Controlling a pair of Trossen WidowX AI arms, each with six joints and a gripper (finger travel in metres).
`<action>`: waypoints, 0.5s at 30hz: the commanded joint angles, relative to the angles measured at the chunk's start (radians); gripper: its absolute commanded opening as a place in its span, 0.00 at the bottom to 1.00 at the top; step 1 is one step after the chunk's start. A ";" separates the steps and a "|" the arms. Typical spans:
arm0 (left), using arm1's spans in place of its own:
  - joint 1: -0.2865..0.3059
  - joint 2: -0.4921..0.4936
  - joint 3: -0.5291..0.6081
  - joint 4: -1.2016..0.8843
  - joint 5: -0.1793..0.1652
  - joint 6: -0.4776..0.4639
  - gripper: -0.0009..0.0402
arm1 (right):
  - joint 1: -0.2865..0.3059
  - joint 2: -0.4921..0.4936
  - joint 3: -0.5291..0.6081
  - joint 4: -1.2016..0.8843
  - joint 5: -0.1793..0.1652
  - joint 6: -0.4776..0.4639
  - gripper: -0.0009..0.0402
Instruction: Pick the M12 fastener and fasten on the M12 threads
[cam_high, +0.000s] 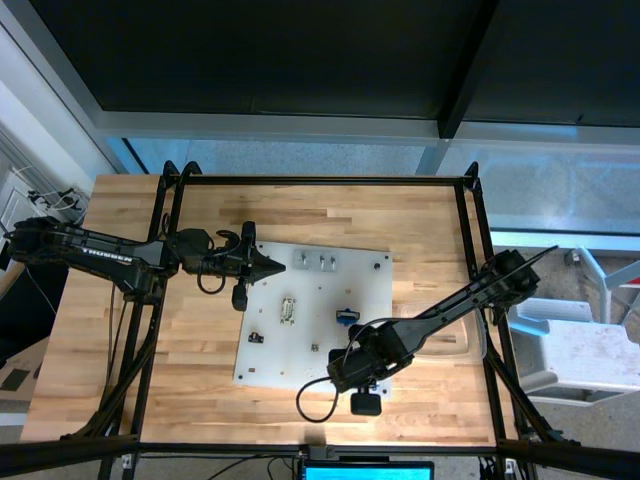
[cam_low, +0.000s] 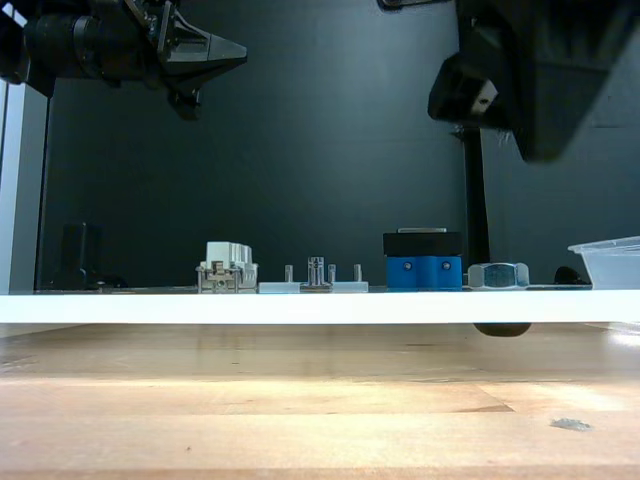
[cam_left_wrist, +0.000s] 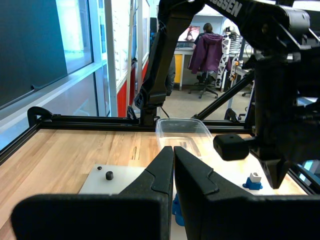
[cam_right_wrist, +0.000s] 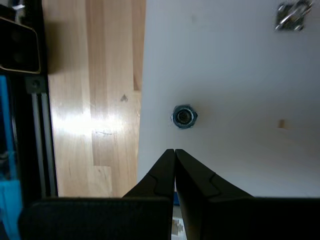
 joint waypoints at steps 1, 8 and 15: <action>0.000 0.000 0.000 0.000 0.000 0.000 0.02 | 0.001 -0.026 0.000 0.000 0.014 0.001 0.02; 0.000 0.000 0.000 0.000 0.000 0.000 0.02 | 0.001 -0.056 0.000 0.000 0.016 0.001 0.02; 0.000 0.000 0.000 0.000 0.000 0.000 0.02 | 0.001 -0.057 0.000 0.001 0.014 0.001 0.02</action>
